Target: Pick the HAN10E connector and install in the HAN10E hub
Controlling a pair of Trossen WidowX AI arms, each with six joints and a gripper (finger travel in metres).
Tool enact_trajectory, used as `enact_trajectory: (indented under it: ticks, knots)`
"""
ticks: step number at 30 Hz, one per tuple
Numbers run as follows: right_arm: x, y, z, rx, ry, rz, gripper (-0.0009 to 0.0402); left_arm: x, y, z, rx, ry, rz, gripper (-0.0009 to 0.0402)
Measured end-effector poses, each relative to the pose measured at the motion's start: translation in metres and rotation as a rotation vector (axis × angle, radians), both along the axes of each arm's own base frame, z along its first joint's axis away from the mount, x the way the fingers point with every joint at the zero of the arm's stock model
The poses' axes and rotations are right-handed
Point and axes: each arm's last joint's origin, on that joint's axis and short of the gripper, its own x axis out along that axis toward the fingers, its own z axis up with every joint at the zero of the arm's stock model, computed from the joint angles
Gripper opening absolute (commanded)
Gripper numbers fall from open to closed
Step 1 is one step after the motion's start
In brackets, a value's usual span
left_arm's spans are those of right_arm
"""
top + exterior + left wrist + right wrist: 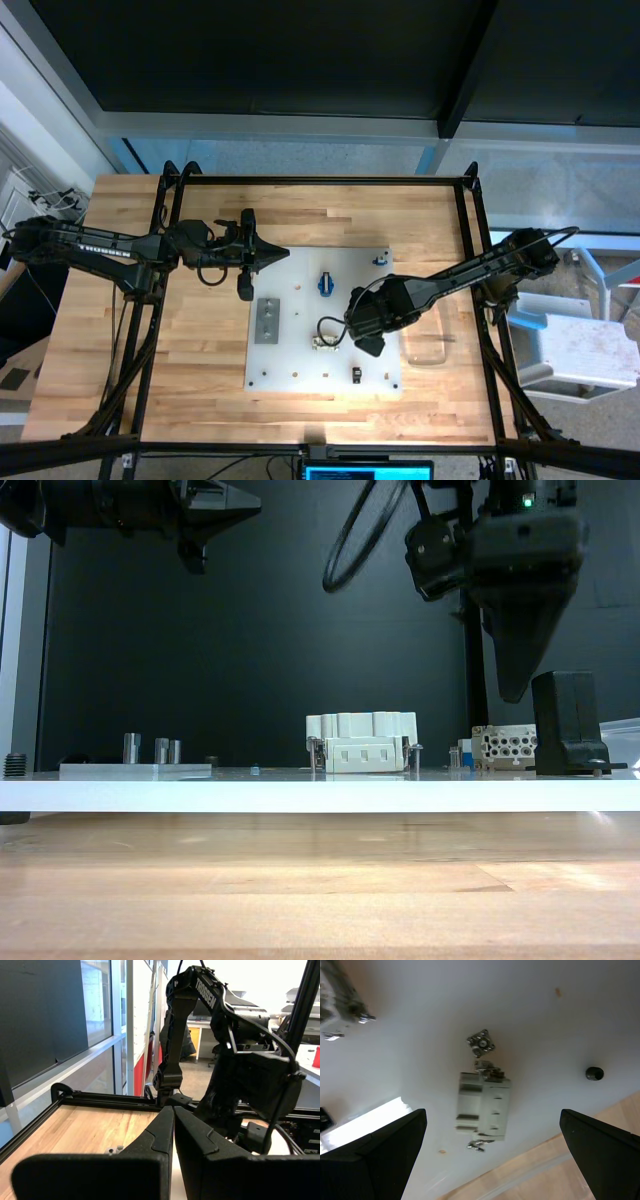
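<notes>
Overhanging smooth white board [290, 372]: left gripper [283, 255], right gripper [368, 345]

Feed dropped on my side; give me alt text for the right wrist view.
The open right pincer hovers above the white board, the HAN10E hub framed between its fingers. The shut left pincer is out of this view, above the board's far left corner.

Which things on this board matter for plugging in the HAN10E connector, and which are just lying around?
For the job:
HAN10E connector
HAN10E hub, beside it
right gripper, open, above them

Lying about:
grey block with holes
blue part
small black part
left gripper, shut, raised over the far left corner of the board
</notes>
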Motion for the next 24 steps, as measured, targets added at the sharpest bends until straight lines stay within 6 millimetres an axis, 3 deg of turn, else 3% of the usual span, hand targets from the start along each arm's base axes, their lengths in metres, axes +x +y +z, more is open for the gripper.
enact_trajectory:
  ticks: [13,24]
  knots:
    - [-0.007,-0.004,-0.028,0.034,0.015,0.004,0.0369,0.0,0.0,0.0,0.0,-0.001,0.0,0.0]
    - [-0.007,-0.005,-0.039,0.04,0.018,0.02,0.0306,0.0,0.0,0.0,0.0,-0.001,0.0,0.0]
